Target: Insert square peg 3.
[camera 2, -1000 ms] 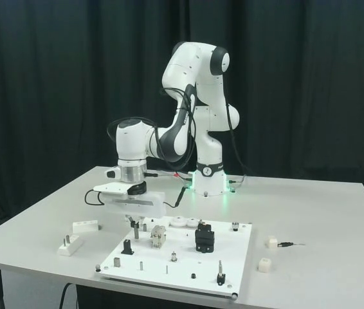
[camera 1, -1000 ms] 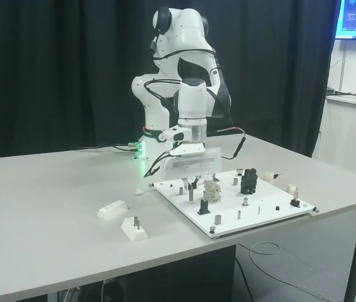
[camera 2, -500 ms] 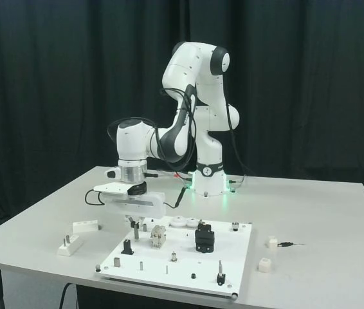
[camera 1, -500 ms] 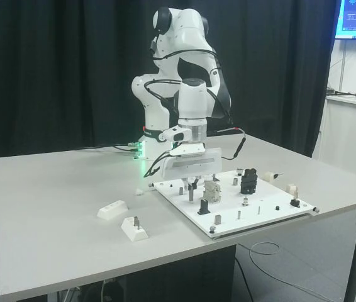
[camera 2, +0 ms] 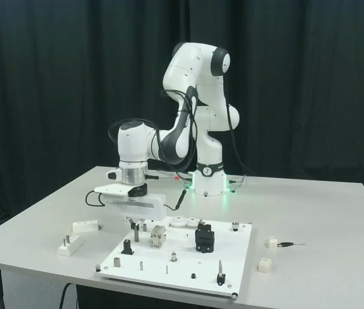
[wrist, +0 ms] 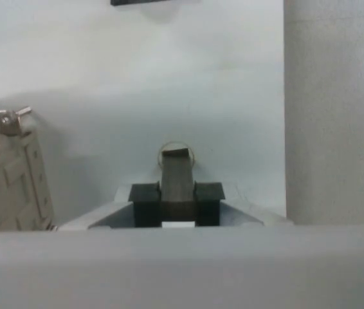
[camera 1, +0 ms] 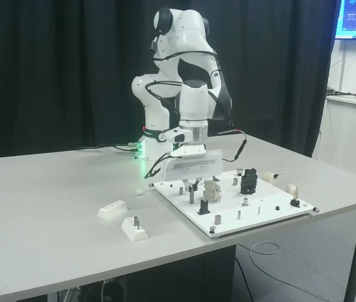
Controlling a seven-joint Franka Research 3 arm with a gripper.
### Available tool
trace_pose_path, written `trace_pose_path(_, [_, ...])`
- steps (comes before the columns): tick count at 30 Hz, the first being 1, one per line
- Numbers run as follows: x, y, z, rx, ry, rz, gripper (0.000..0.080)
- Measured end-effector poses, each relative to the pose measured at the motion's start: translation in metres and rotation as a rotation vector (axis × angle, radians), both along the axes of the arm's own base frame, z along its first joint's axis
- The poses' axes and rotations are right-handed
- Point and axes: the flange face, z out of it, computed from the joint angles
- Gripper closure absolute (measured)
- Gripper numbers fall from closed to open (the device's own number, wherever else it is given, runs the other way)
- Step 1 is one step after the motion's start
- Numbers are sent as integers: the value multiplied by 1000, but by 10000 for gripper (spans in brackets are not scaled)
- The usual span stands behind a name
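In the wrist view a grey square peg (wrist: 177, 180) stands upright between my black fingertips (wrist: 145, 198). My gripper (wrist: 177, 201) is shut on it. The peg's lower end meets the white board (wrist: 169, 77) at a small ringed spot; how deep it sits cannot be told. In the room views the gripper (camera 1: 194, 184) (camera 2: 135, 225) hangs low over the board's back left part (camera 1: 272, 214), and the peg (camera 1: 192, 192) (camera 2: 136, 234) points straight down under the flat white hand.
A grey metal block assembly (camera 1: 212, 190) (wrist: 8, 187) and a black fixture (camera 1: 248, 181) stand on the board close to the gripper, among several short pins. Two white holders (camera 1: 112, 209) (camera 1: 134, 228) lie on the grey table beside the board. Small white cubes (camera 2: 265, 264) (camera 2: 271, 242) lie beyond its other side.
The hand has shifted very slightly over the board, still shut on the peg. Nothing else has moved.
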Motion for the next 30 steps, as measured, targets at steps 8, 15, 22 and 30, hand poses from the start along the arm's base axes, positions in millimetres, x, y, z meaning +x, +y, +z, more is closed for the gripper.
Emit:
trace_pose_path(8, [0,0,-1,0,1,-4,696])
trace_pose_path(15, [0,0,-1,0,1,-6,696])
trace_pose_path(22, [0,0,-1,-1,-1,-9,696])
trace_pose_path(30, [1,1,-2,-4,-6,-12,696])
